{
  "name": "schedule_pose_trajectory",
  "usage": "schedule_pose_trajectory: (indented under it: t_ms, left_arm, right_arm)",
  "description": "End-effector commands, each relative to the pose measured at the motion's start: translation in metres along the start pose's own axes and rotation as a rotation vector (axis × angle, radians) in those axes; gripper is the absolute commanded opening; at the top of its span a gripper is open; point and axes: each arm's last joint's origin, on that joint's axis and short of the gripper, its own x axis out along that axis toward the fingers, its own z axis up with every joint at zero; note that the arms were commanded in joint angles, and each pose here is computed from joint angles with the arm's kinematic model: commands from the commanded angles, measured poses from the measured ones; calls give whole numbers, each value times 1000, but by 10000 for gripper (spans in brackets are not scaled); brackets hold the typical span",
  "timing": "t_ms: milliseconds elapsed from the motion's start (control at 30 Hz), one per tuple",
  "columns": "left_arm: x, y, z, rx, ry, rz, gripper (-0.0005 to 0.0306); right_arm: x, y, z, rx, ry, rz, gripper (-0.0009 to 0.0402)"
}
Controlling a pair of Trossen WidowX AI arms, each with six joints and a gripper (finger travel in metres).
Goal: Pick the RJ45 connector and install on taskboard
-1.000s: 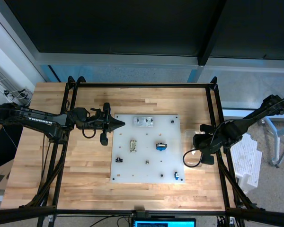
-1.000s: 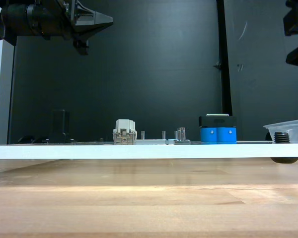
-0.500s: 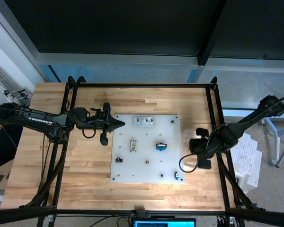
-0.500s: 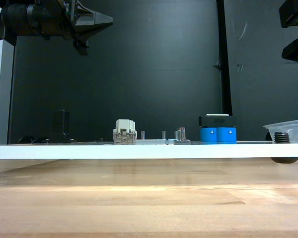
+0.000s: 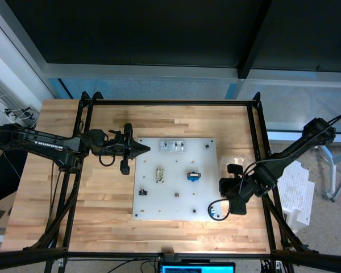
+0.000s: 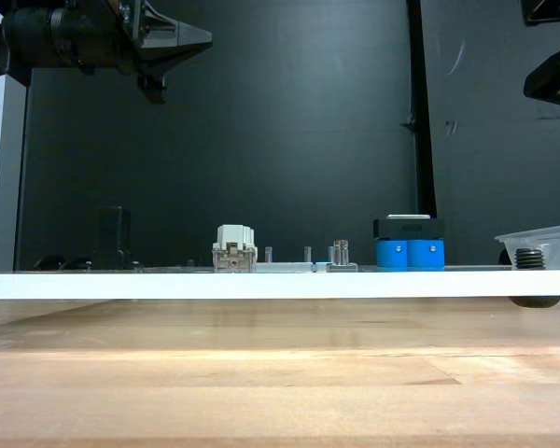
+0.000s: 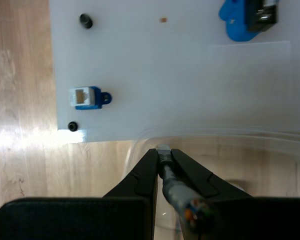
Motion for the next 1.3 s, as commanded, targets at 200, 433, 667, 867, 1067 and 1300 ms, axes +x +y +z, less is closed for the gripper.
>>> schedule_pose_trajectory:
  t_ms: [200,433,667,867,1067,1300]
  left_arm:
    - [0,0,0,0,0,0,0]
    - [0,0,0,0,0,0,0]
    - [0,0,0,0,0,0,0]
    - [0,0,0,0,0,0,0]
    - [0,0,0,0,0,0,0]
    - [0,0,0,0,0,0,0]
  right_arm:
    - [6,24,12,-35,4,9,0]
    - [13,37,20,-44,5,14,0]
    - [22,46,23,-39,-6,31,0]
    - [29,51,24,-39,-5,32,0]
    - [31,52,25,-39,-11,34,0]
    - [32,52,26,-45,-12,34,0]
